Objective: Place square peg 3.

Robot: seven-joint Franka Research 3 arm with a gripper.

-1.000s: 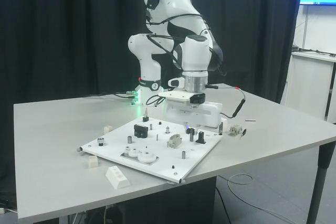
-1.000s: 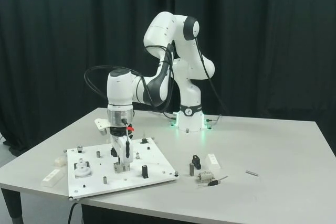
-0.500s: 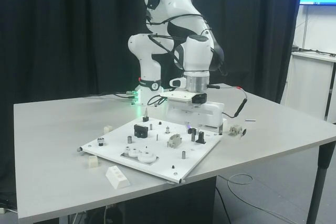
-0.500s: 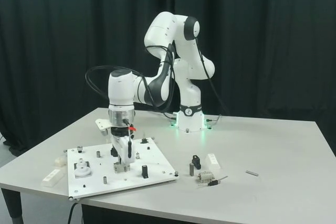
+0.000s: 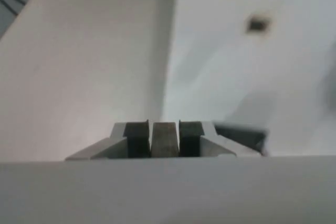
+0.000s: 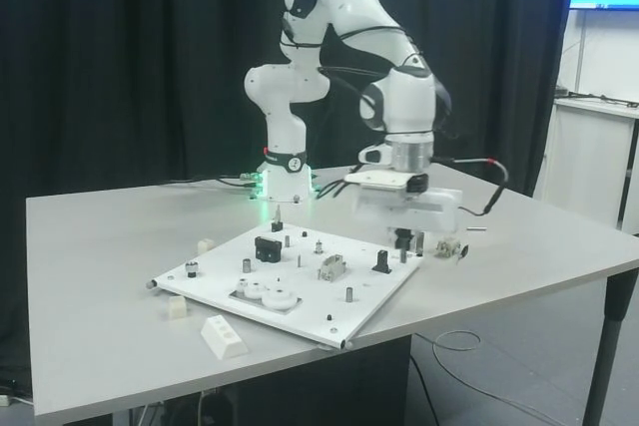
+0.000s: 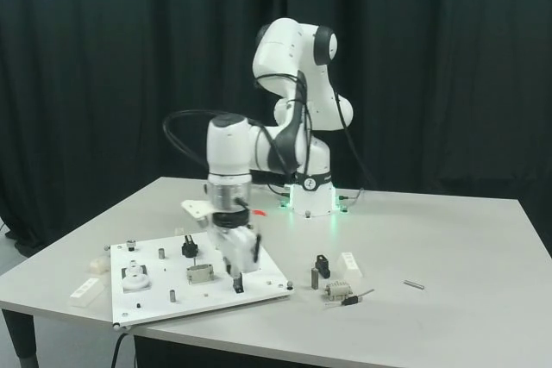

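In the wrist view my gripper (image 5: 165, 137) is shut on a small grey square peg (image 5: 165, 145), which stands between the two black pads (image 5: 137, 137). Below it runs the edge where the white board (image 5: 236, 77) meets the grey table (image 5: 79, 66), and a small dark hole (image 5: 257, 23) shows in the board. From the room, the gripper (image 6: 404, 240) hangs just over the board's (image 6: 300, 291) edge nearest the loose connector parts, beside a black bracket (image 6: 381, 262). In the second room view the gripper (image 7: 236, 280) is low over the board (image 7: 263, 280). The peg is too small to make out in the room views.
The board carries a grey block (image 6: 331, 267), white gears (image 6: 270, 294), a black clamp (image 6: 268, 247) and several short pins. Off the board lie connector parts (image 6: 449, 246), white blocks (image 6: 224, 336) (image 6: 176, 308), a black part (image 7: 321, 266), a white block (image 7: 350, 263) and a pin (image 7: 414, 283).
The arm has swung from over the grey block in the board's middle to the board edge nearest the connector parts. The gripper has risen slightly along the way.
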